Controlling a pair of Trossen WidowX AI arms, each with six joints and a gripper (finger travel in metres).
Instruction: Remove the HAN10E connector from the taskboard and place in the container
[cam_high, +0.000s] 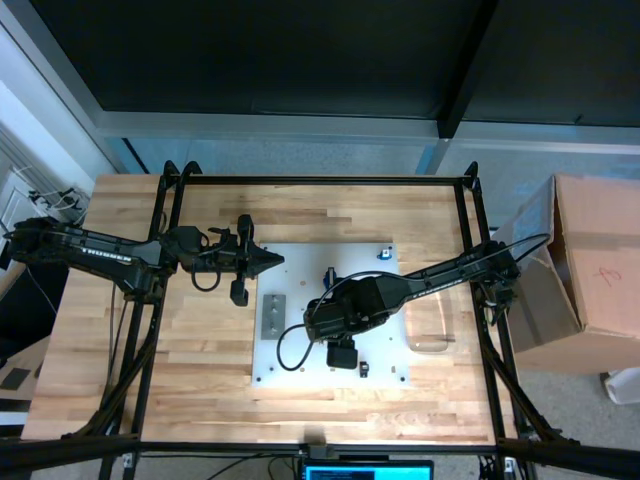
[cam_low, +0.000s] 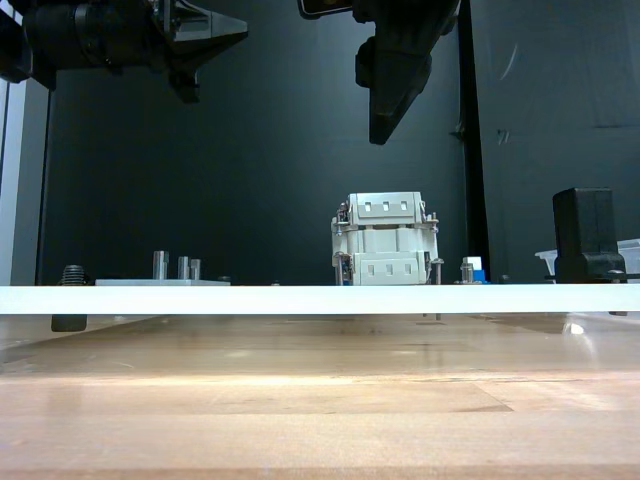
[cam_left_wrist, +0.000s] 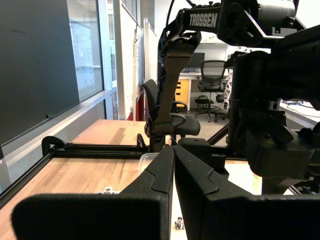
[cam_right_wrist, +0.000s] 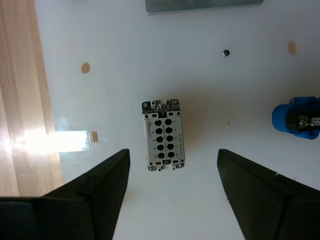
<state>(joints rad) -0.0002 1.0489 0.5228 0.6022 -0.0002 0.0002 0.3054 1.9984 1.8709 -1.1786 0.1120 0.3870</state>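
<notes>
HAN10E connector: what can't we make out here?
Low view: board edge hides the connector's base; a black block hides most of the container.
High view: right arm covers the connector.
Right wrist view: straight down from the open right gripper above it; seating depth doesn't show.
Left wrist view: left gripper, shut, over the board's left edge; right arm fills much of it.

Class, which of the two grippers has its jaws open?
The right gripper, jaws spread wide above the HAN10E connector seated on the taskboard; the left gripper, raised at the board's left edge, has jaws shut.
</notes>
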